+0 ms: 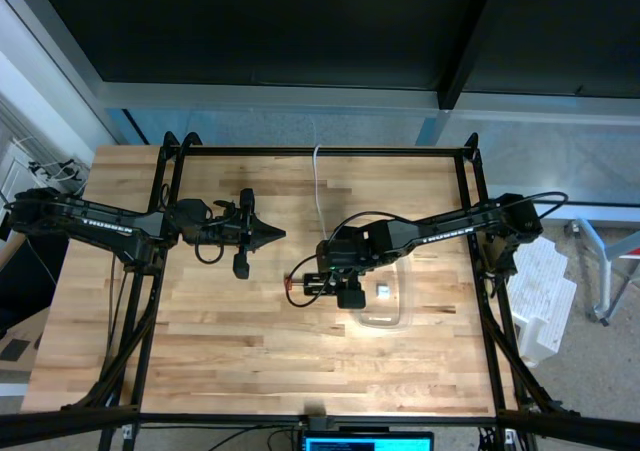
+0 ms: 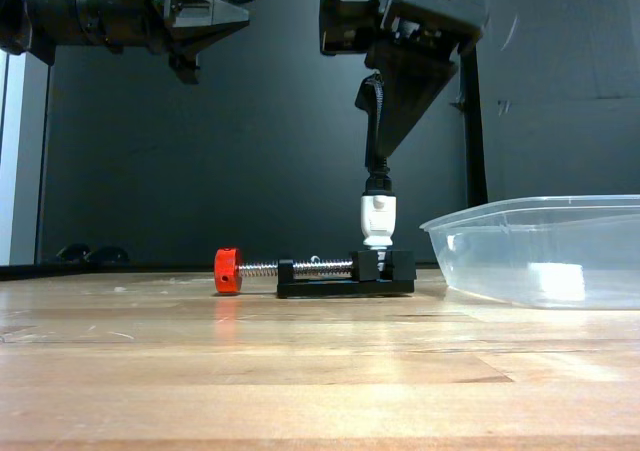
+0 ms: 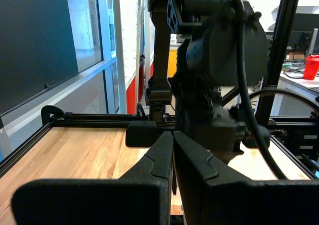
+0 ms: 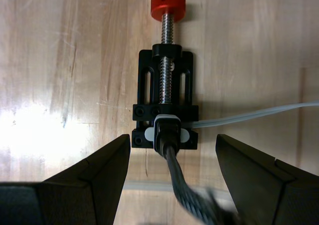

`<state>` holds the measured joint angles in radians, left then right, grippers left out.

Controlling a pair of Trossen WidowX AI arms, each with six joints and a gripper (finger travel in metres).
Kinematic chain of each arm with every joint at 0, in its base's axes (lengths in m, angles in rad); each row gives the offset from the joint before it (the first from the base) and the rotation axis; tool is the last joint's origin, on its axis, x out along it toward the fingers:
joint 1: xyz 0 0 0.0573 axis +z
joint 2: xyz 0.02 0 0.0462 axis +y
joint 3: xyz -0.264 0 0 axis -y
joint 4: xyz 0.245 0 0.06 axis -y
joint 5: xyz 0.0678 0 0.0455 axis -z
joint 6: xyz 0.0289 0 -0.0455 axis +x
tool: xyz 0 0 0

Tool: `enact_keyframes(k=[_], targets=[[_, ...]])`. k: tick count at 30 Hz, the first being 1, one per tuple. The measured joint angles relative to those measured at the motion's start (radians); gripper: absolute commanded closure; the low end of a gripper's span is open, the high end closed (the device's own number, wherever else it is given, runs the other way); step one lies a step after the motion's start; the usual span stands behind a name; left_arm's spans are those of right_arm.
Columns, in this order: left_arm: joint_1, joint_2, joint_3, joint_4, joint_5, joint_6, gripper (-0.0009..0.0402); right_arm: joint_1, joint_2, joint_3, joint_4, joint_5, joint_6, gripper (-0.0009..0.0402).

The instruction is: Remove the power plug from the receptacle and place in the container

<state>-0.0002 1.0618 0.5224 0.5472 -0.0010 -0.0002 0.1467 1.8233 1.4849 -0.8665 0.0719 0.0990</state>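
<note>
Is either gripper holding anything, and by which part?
Nothing is held. Right gripper hangs open above the power plug, seated in the receptacle; left gripper is shut, empty, off left.

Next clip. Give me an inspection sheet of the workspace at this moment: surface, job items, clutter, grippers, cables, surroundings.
Surface: wooden table.
Job's things: power plug seated in the receptacle, which is clamped in a black vise with a red knob; container beside the vise, no plug in it.
Clutter: nothing seen.
Grippers: right gripper open, above the plug; left gripper shut, above the table's left half, away from the work.
Cables: white cable runs from the receptacle to the far edge; short black cord rises from the plug.
Surroundings: black frame around the table.
</note>
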Motion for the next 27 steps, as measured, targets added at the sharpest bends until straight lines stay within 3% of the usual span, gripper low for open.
enact_keyframes(k=[11,27], targets=[[0.000,0.000,0.000,0.000,0.000,0.000,0.0393,0.004,0.021,-0.003,0.009,0.005,0.007,0.0164],[0.000,0.000,0.000,0.000,0.000,0.000,0.0393,0.005,0.021,-0.011,0.015,0.014,0.007,0.0282]])
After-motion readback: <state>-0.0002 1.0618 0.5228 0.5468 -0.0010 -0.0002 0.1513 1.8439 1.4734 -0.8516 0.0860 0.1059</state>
